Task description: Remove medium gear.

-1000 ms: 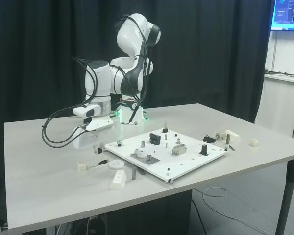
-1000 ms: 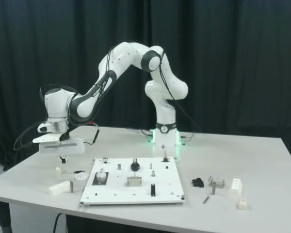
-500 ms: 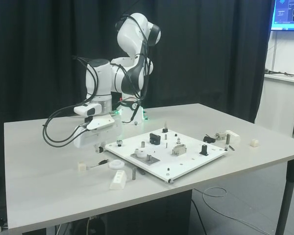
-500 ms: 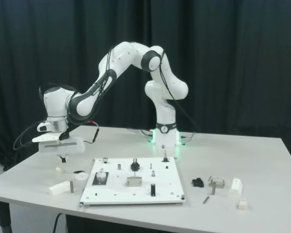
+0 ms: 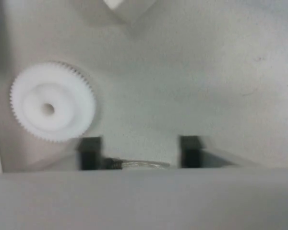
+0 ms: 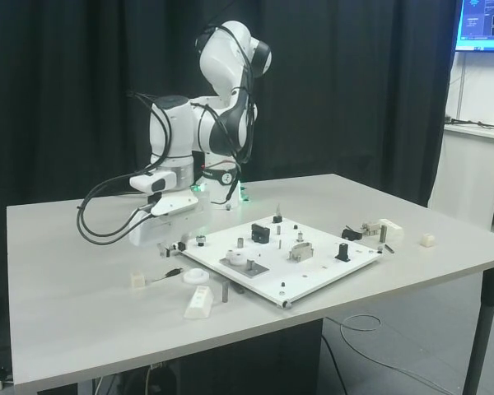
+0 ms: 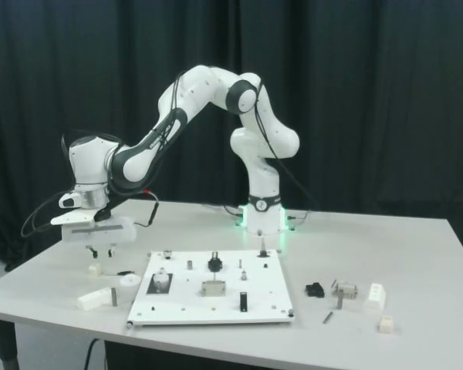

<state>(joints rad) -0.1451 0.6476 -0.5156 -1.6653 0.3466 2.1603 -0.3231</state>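
White gear lies on the desk under an open gripper

White and toothed, the medium gear (image 5: 52,101) lies flat on the grey desk (image 6: 82,329). It has a small hole in its middle. It sits below the gripper (image 5: 140,152), a bit off to one side, next to one black finger (image 5: 90,152). It does not touch the finger. In the first room view the same gear (image 6: 195,277) rests on the desk just beside the white board (image 6: 329,271), not on it.

The gripper is open. Its two black fingers stand apart with a gap between them, and they hold nothing. It hangs above the desk and touches nothing. In the second room view the gripper (image 7: 100,251) hovers over the desk beside the board (image 7: 262,304), with the gear (image 7: 129,280) lower down and nearer the board.

A small white cube (image 6: 137,281) sits on the desk near the gear. A longer white block (image 6: 198,302) lies in front of the gear, farther from the gripper. A small black and grey part (image 6: 174,271) lies between the cube and the gear.

On the board a smaller white gear (image 6: 239,262) sits on a grey plate (image 6: 249,267), well apart from the gripper.

The white arm (image 7: 208,92) bends high over the desk and reaches down to the gripper.
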